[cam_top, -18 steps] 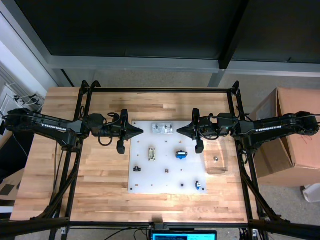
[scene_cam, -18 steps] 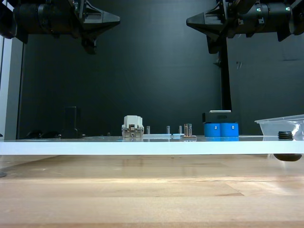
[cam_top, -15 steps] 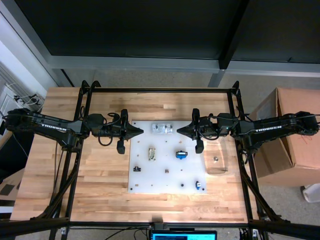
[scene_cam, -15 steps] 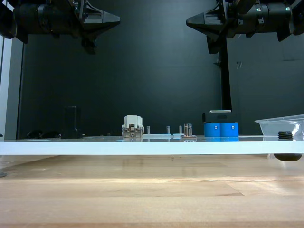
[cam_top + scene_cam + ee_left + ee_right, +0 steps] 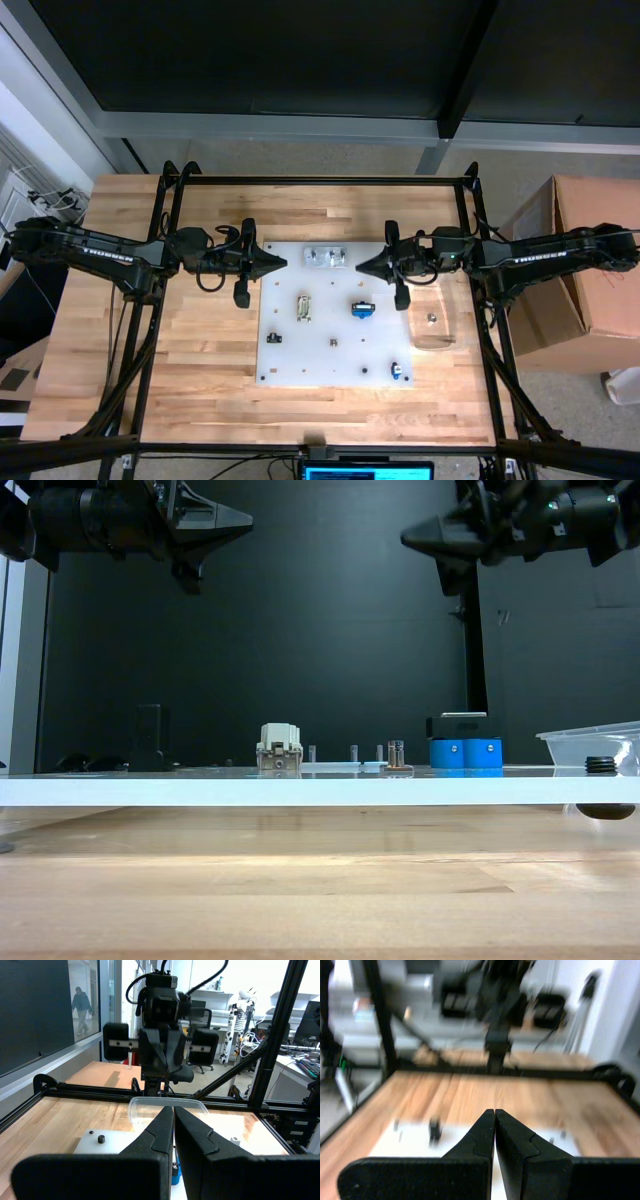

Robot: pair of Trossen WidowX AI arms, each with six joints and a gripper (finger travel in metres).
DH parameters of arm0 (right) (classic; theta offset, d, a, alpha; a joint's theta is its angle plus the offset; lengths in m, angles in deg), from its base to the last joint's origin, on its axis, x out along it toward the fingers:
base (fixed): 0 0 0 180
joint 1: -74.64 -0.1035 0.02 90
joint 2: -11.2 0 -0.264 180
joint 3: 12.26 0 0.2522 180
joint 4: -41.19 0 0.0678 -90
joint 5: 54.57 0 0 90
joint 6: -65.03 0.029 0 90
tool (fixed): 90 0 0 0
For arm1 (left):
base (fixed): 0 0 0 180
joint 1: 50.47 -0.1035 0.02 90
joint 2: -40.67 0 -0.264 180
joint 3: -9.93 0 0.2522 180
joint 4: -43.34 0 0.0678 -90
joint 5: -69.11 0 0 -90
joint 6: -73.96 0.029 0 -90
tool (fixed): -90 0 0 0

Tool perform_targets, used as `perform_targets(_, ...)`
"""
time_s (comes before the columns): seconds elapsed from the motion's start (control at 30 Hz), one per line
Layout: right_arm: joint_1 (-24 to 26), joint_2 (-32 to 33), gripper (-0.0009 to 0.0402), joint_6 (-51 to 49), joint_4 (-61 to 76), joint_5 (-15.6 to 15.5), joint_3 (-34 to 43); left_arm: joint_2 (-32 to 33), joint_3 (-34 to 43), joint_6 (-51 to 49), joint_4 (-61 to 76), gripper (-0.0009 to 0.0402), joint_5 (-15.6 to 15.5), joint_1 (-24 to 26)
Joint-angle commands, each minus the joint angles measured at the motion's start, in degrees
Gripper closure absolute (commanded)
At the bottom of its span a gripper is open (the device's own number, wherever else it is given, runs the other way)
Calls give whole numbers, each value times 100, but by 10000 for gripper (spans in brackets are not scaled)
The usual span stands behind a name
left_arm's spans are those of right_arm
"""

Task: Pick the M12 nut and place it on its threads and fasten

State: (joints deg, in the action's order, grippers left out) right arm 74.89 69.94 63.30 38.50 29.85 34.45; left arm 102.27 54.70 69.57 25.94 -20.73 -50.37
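M12 nut [image 5: 432,319], one small silver piece, lies free inside the single clear plastic tray [image 5: 418,338] at the right of the high view. It is off the board and clear of its stud.

From the left of that view, the left gripper [image 5: 283,263] hangs over the far left part of the board. Its two black fingers [image 5: 155,1135] are pressed flat together with nothing between them. Below it lies one flat white rectangular board [image 5: 300,365] on a pale wooden table [image 5: 200,350]. The board carries one beige connector [image 5: 304,309] and one blue block [image 5: 362,309].

Near the board's near right edge stands the one short black stud [image 5: 366,371]. In the low view its ribs show bare at the right edge.

The right gripper [image 5: 360,268] hangs over the far right part of the board. Its two black fingers [image 5: 515,1145] are likewise closed on nothing. In the low view both grippers sit high in the upper corners, well above the board.

One brown cardboard box [image 5: 580,260] stands at the far right.
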Motion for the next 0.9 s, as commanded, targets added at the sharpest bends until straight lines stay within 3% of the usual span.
perform_targets(0.03,-22,-55,393,-317,1342,-201,337,0,2,0,-2,393,4,-2)
perform_targets(0.23,-76,-13,393,-741,4153,-192,1196,0,2,0,-2,393,4,-2)
perform_targets(0.37,-212,-13,393,-1733,5783,-153,1696,0,0,2,-2,393,2,0)
perform_targets(0.63,-396,0,393,-3495,7768,-125,2133,0,0,0,-2,393,2,-2)
perform_targets(0.9,-979,188,393,-4286,8524,577,2140,0,0,2,-2,393,2,0)
